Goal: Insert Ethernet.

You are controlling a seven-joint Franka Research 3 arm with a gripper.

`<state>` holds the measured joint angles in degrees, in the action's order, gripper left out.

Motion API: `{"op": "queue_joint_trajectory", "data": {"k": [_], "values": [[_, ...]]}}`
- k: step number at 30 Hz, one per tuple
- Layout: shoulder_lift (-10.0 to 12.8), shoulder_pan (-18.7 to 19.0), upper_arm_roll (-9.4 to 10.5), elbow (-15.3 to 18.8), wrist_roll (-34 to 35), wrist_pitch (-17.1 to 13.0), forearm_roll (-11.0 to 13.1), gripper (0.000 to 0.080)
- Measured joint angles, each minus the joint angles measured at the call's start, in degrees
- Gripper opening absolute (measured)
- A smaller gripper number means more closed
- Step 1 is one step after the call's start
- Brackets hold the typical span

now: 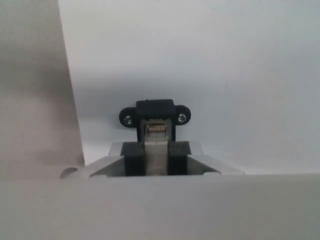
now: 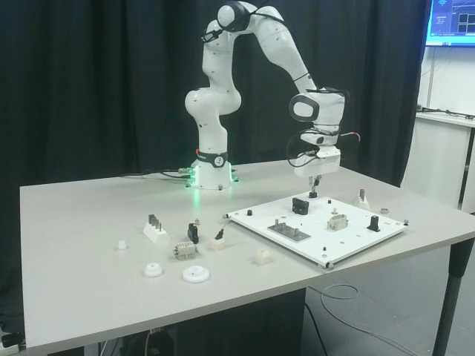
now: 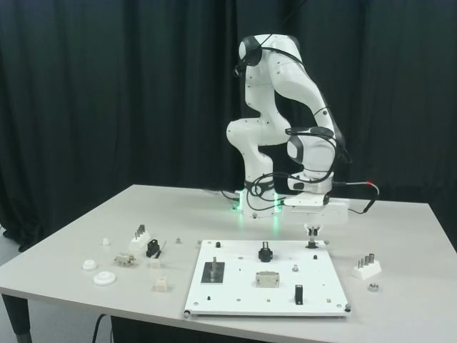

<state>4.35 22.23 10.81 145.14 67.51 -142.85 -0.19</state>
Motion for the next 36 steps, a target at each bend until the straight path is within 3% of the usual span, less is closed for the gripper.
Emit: {"op": "queue_joint_trajectory", "data": {"k": [20,36], "values": [[0.0,-0.7,-0.08,-0.1,0.8,0.6,1.8,0.0091],[0.0,-0.6,0.13,-0.1,0.6,0.6,1.9,0.0091]]}}
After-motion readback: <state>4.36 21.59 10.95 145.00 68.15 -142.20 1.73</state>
